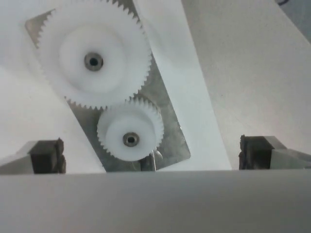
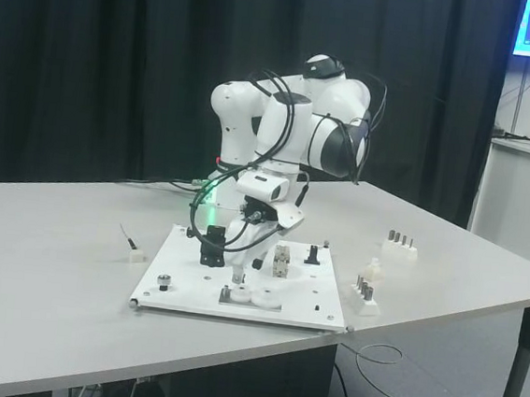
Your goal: Pick small gear.
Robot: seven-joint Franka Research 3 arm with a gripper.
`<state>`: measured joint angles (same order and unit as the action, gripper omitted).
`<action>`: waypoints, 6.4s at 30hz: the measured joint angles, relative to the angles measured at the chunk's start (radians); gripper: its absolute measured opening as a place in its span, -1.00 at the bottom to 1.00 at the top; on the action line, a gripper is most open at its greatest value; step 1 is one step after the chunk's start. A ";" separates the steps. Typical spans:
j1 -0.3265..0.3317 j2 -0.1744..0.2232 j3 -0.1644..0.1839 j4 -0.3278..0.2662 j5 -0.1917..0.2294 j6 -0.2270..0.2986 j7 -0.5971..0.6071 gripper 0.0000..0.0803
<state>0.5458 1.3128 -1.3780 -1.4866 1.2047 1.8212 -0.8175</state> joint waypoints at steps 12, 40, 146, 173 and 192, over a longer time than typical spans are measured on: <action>0.000 0.000 -0.006 0.007 0.003 0.006 0.009 0.99; 0.073 -0.010 -0.138 0.052 -0.002 -0.156 0.310 0.99; 1.022 -0.071 -0.067 -0.636 0.158 0.029 1.278 0.99; 1.044 -0.074 0.040 -0.647 0.202 0.158 1.292 0.99; 1.044 -0.074 0.059 -0.645 0.205 0.165 1.292 0.99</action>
<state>1.5902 1.2388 -1.3193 -2.1318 1.4097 1.9866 0.4749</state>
